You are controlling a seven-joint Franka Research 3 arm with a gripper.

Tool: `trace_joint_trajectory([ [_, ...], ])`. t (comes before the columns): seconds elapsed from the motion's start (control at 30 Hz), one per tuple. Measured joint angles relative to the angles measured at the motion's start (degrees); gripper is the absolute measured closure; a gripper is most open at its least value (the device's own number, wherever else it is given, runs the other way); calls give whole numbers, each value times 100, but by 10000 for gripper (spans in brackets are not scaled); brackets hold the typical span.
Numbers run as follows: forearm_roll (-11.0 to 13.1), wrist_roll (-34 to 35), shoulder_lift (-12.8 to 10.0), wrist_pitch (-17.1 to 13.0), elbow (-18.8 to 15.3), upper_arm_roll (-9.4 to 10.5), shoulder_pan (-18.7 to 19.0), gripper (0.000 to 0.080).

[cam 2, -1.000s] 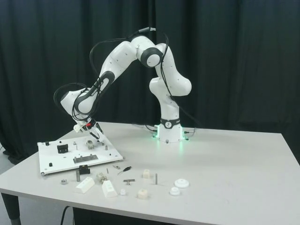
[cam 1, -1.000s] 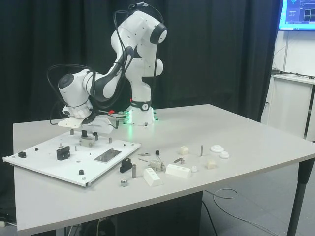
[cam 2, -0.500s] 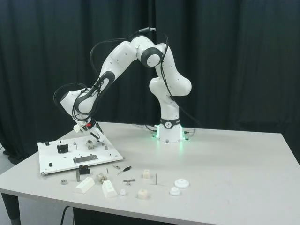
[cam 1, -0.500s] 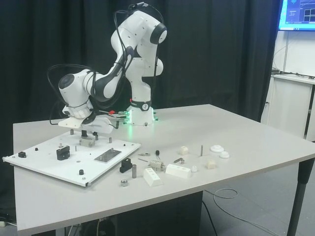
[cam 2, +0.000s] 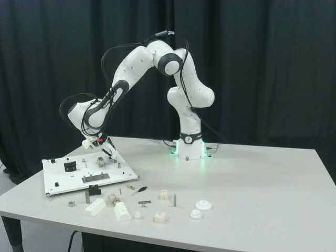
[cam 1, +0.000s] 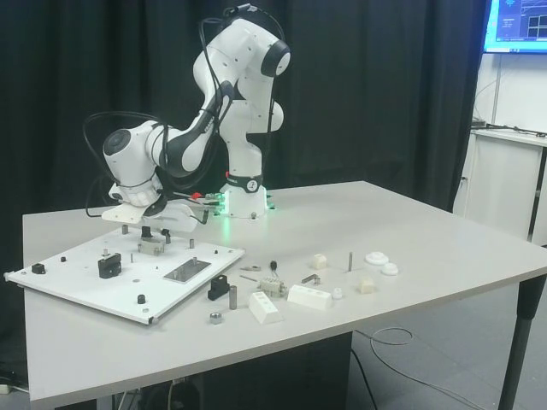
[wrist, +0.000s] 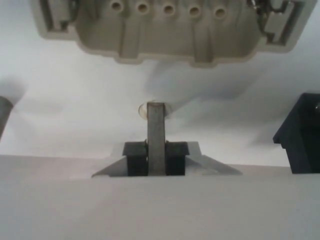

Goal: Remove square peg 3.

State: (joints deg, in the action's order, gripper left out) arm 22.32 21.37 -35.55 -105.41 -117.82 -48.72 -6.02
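Note:
In the wrist view a grey square peg (wrist: 156,127) stands upright between my two black pads (wrist: 135,159), and my gripper (wrist: 156,159) is shut on it. The peg's far end sits right at a round hole (wrist: 144,110) in the white board (wrist: 90,125); I cannot tell whether it is still inside. In the room views my gripper (cam 1: 145,227) (cam 2: 97,149) hangs low over the back part of the white board (cam 1: 77,286) (cam 2: 58,182). The peg itself is too small to make out there.
A grey housing with several round sockets (wrist: 165,30) and a black block (wrist: 300,135) stand close to the peg. The board also carries a black block (cam 1: 108,267) and a grey plate (cam 1: 187,271). Loose white and grey parts (cam 1: 265,306) lie on the table beside the board.
The wrist and gripper have risen very slightly over the board; everything else is in the same place.

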Motion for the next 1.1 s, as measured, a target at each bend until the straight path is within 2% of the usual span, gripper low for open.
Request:
trace_joint_trajectory([
  [0.57,-58,8,-2,0,15,30,-1,728],
  [1.1,-53,312,-1,9,24,31,-2,728],
])
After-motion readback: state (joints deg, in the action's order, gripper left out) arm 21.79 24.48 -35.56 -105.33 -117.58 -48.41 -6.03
